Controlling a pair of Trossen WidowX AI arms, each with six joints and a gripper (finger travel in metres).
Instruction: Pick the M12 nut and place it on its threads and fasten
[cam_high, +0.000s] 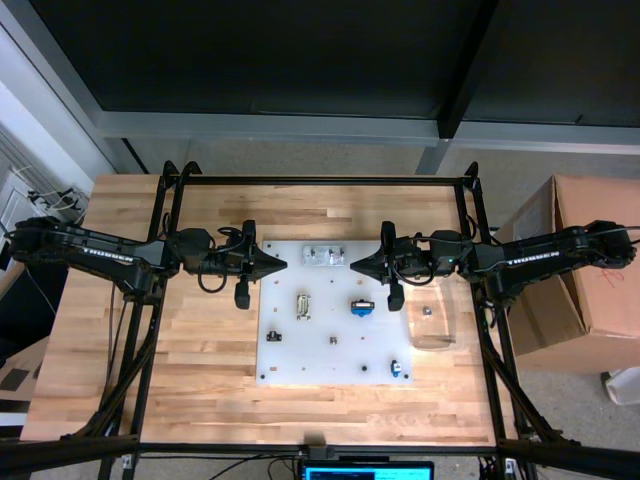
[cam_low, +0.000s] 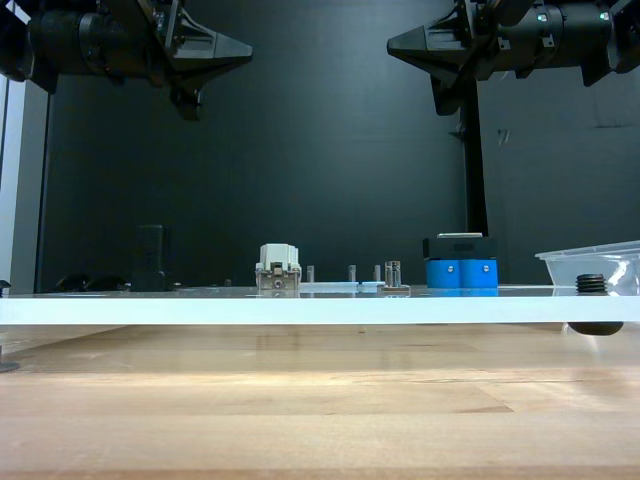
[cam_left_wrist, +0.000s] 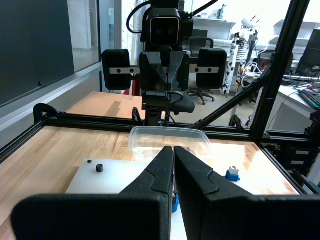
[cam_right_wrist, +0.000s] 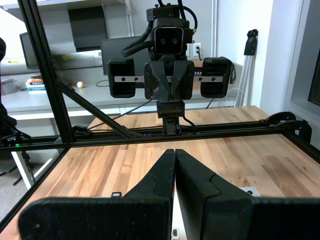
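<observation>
— Where was the nut (cam_high: 427, 310) at that moment?

— It was lying free inside the clear tray (cam_high: 432, 344). The tray sat on the surface (cam_high: 190, 340) just beside the right edge of the white board (cam_high: 300, 352). The high view showed the nut as a small silver speck on the tray floor, touched by neither arm.

— And the stud (cam_low: 591, 284)?

— It was bare. In the low view its black ribs were plain to see with nothing on top of them, and it stood in front of the tray.

— What about the left gripper (cam_high: 283, 264)?

— It hung over the far left part of the board, pointing inward toward the other arm. The low view put it well above everything on the board. Its own camera showed the two fingers (cam_left_wrist: 155, 180) pressed together, clenched on nothing.

— And the right gripper (cam_high: 352, 264)?

— It mirrored the left one, up over the far right part of the board. Its tip faced the left one's tip with a gap between them. Its fingers (cam_right_wrist: 160, 175) also met along a thin seam, and they were empty.

— Was either one near the tray?

— The tray lay on the right arm's side, but both grippers were high and well apart from it. A blue block (cam_high: 362, 307) stood on the board, nearer the near edge than the two tips.
</observation>
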